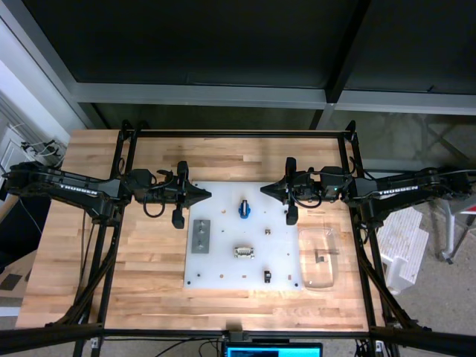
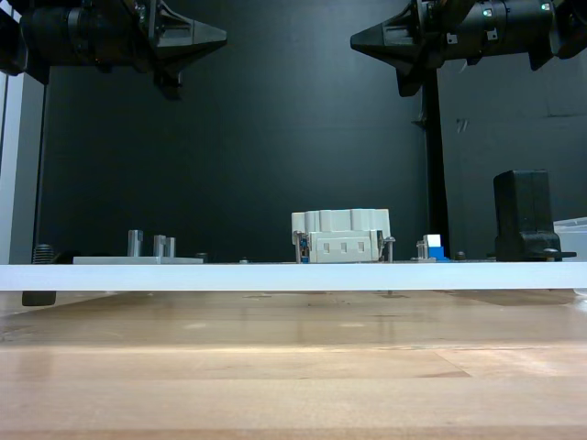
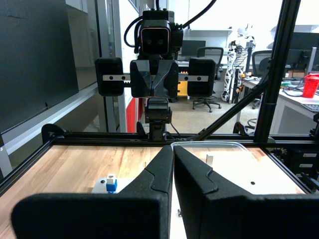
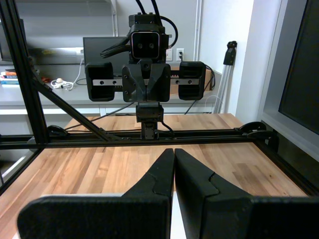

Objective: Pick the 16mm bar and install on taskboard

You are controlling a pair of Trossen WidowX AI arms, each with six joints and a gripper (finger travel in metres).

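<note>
While both arms are hanging high over the table (image 1: 111, 282), we are looking for the 16mm bar (image 1: 320, 258). It is showing as a tiny dark bit inside the clear tray (image 1: 318, 230), which is sitting just beside the right edge of the taskboard (image 1: 223, 223). The bar is not on the board yet, so we are thinking the job is only at its very start.

We are holding the right gripper (image 1: 264, 190) up in the air over the far part of the board, near the blue knob (image 1: 244, 209), with its tip pointing left. From there the bar is lying down low, off to the right and toward the near edge of the table. The left gripper (image 1: 207, 195) is hanging across from it, over the far left part of the board, with the whole board between it and the tray. So the right arm is the nearer one, and we are guessing it is the one to go.

We are not able to tell for sure which way the bar's long side is running. From the left wrist view it is looking like a small peg standing up.

Both grippers are showing their fingers pressed together, with only a thin slit between them. They are holding nothing and touching nothing. We are thinking the right one is needing to spread its fingers before going down into the tray.
</note>
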